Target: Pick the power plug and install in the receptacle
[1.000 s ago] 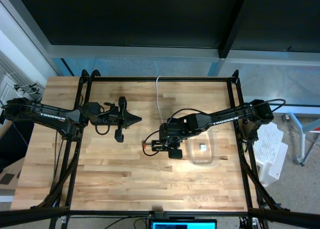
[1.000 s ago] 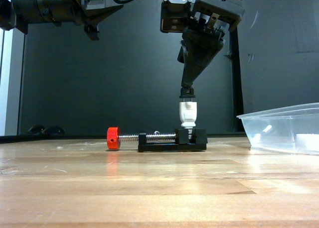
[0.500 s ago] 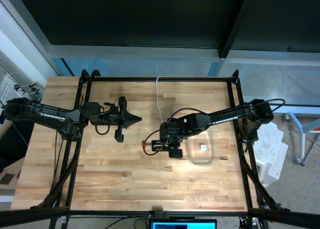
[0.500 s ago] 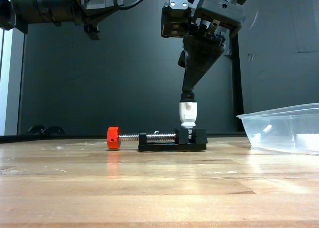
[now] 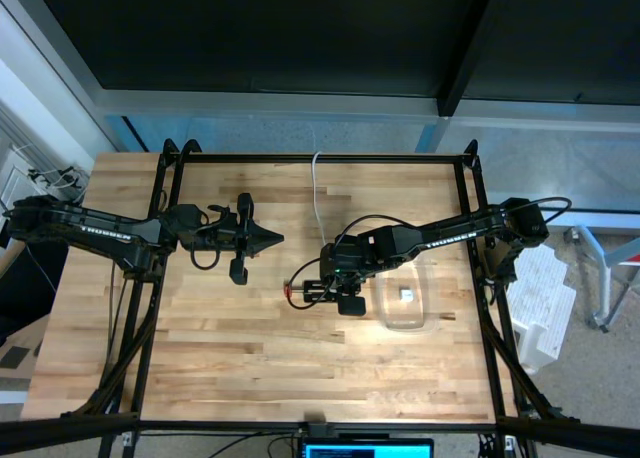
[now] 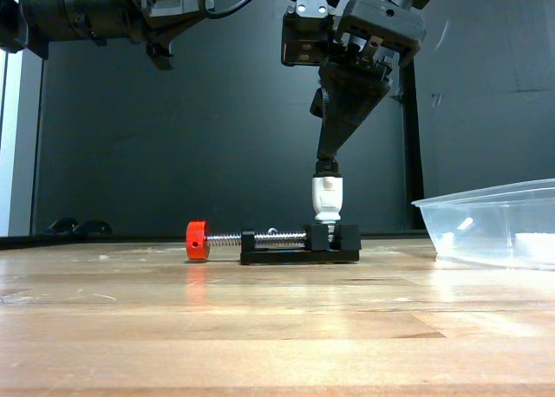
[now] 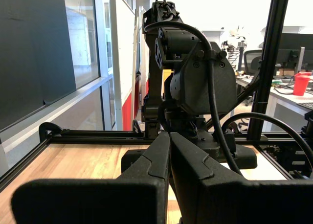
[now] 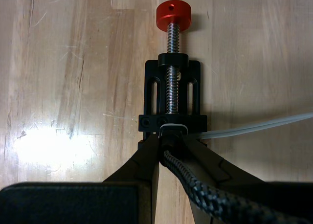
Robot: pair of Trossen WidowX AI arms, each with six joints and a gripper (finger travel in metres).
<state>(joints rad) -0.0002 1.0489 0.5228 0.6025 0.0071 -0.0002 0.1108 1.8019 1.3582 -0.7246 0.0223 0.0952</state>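
The right hand (image 6: pixel 326 157) points straight down over the black clamp (image 6: pixel 300 241), its fingers pinched on the dark top end of the power plug (image 6: pixel 327 195). Only the low view shows the plug's white body standing upright. Its narrower lower end meets the clamp's top at the end away from the red knob (image 6: pixel 197 240). The receptacle lies covered beneath the plug, and how deep the plug sits cannot be told. A clear plastic tray (image 6: pixel 496 224) rests on the surface to the right, apart from the clamp.

The right wrist view looks down along the fingers, which close on the plug from 2 sides. A black braided cord (image 8: pixel 210 192) leaves the plug toward the camera. The clamp's screw (image 8: pixel 171 87) leads away to the knob, and a thin white cable (image 8: pixel 274 123) exits sideways. The high view alone shows that cable running toward the far edge of the wooden surface (image 5: pixel 250 358), and 1 small white item (image 5: pixel 405 294) lying in the tray.

The left hand (image 5: pixel 268 240) hovers well left of the clamp. Its own wrist view shows the 2 fingers pressed together on nothing.
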